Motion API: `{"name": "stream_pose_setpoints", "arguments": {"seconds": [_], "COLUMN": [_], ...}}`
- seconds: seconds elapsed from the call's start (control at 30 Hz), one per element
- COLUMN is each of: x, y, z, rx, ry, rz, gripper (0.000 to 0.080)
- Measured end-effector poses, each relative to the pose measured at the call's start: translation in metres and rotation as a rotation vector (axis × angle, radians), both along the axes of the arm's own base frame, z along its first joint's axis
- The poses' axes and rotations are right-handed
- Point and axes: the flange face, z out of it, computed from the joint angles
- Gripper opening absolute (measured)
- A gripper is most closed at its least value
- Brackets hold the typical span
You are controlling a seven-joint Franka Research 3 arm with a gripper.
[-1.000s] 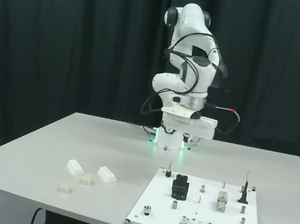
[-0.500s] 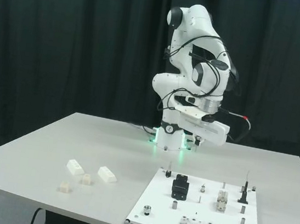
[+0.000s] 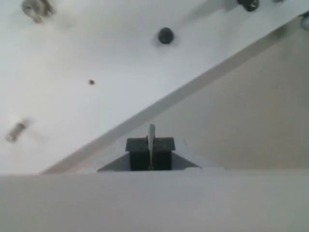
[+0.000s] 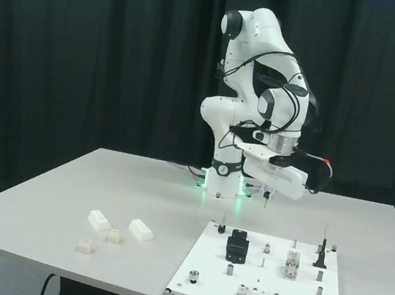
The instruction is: Insert round peg 1.
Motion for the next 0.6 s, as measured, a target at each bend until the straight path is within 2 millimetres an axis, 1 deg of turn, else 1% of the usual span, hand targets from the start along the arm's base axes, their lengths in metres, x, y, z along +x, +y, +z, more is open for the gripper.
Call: {"name": "stream_pose_setpoints", "arguments": {"seconds": [0.33,0.6], "x": [0.011,0.018], "y": [0.007,0.008], "z": [-0.009,-0.016], "rx": [0.050,0.068], "ry": [-0.021,-0.024], "rz": [-0.088,-0.142], "gripper": [0.0015,0.0015]}}
